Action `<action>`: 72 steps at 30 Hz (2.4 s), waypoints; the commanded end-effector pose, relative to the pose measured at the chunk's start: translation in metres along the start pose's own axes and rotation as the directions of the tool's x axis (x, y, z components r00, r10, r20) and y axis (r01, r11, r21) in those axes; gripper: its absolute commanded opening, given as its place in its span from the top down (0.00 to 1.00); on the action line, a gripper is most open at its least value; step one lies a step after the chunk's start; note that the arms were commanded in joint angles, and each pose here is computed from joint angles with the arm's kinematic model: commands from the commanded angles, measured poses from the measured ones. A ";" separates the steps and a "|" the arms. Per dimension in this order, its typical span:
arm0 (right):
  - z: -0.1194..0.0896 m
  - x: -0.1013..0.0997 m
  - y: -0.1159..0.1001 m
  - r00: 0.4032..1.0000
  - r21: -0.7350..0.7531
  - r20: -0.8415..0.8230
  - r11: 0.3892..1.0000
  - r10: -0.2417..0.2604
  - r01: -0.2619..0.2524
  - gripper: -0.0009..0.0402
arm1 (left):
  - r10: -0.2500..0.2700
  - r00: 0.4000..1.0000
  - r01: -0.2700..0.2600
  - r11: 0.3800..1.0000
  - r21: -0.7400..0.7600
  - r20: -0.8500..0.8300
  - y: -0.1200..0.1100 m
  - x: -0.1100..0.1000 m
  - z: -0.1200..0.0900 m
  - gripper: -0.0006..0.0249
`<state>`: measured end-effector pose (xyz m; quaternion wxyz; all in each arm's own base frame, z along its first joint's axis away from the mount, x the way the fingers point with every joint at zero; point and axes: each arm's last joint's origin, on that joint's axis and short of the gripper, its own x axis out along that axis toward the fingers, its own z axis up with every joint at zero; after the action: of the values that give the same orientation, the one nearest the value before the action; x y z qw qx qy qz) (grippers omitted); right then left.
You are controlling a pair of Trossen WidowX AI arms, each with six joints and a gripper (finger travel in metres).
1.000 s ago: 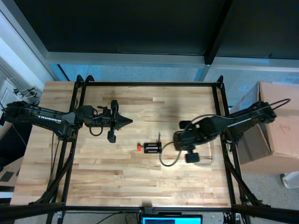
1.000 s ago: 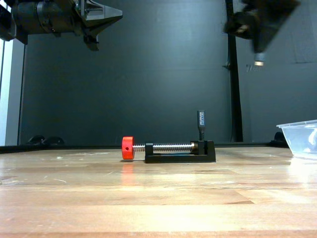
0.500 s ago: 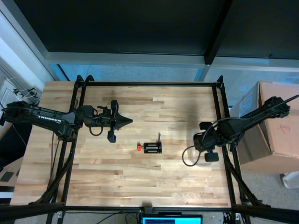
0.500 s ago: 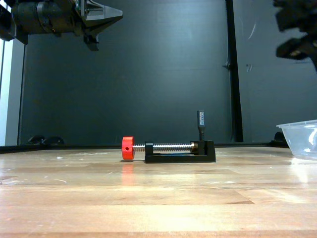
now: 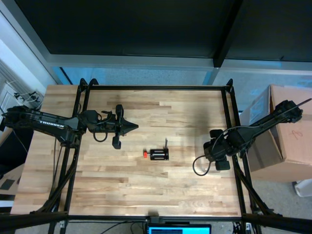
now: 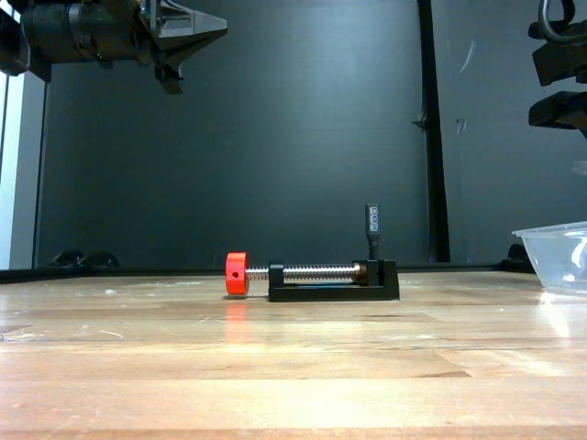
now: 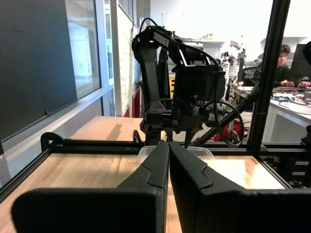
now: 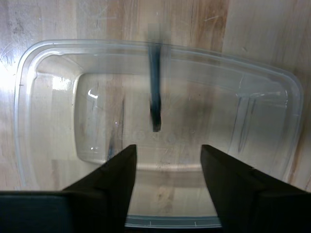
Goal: Remove the USB-C connector from the USB-C receptacle and place in the container
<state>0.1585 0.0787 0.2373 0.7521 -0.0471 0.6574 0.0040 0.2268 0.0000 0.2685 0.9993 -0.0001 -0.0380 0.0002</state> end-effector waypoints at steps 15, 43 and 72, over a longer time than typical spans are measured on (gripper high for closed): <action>0.022 -0.040 -0.017 0.963 0.082 0.252 0.994 -0.094 0.075 0.57 | 0.000 1.000 0.000 1.000 0.000 0.000 0.000 0.000 0.000 0.98; 0.074 -0.053 -0.079 0.172 0.127 0.979 0.988 -0.109 -0.094 0.98 | 0.000 1.000 0.000 1.000 0.000 0.000 0.000 0.000 0.000 0.98; 0.064 -0.029 -0.084 0.113 0.119 0.988 0.985 -0.106 -0.121 0.98 | 0.000 1.000 0.000 1.000 0.000 0.001 0.000 0.000 0.000 0.98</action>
<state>0.2233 0.0019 0.2803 0.9991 0.0350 -0.0139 -0.0175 0.2268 0.0000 0.2685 0.9993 -0.0003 -0.0380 0.0002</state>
